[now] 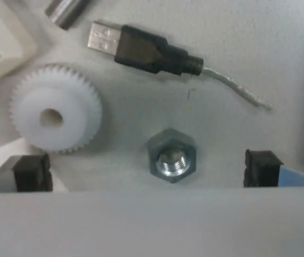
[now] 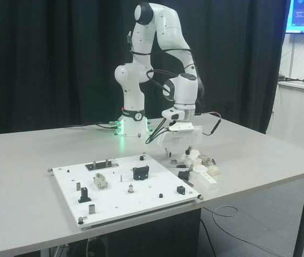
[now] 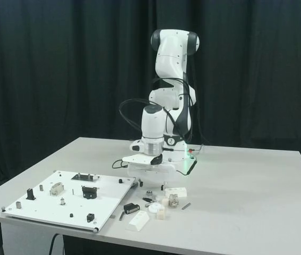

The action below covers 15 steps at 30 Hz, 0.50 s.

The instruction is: Remove square peg 3.

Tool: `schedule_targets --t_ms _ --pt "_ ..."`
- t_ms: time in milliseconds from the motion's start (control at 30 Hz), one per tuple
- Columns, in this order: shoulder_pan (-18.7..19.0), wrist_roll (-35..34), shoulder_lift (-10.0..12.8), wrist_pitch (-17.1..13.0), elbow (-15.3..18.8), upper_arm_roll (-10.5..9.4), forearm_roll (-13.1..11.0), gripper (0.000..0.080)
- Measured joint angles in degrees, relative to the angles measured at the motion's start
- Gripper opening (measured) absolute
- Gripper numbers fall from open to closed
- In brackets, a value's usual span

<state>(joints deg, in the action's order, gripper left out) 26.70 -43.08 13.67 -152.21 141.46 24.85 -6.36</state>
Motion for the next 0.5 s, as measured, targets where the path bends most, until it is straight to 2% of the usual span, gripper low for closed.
schedule_targets --t_ms 500 --pt "0.00 0.00 -2.24 1.41 -0.61 0.47 0.39 0.0800"
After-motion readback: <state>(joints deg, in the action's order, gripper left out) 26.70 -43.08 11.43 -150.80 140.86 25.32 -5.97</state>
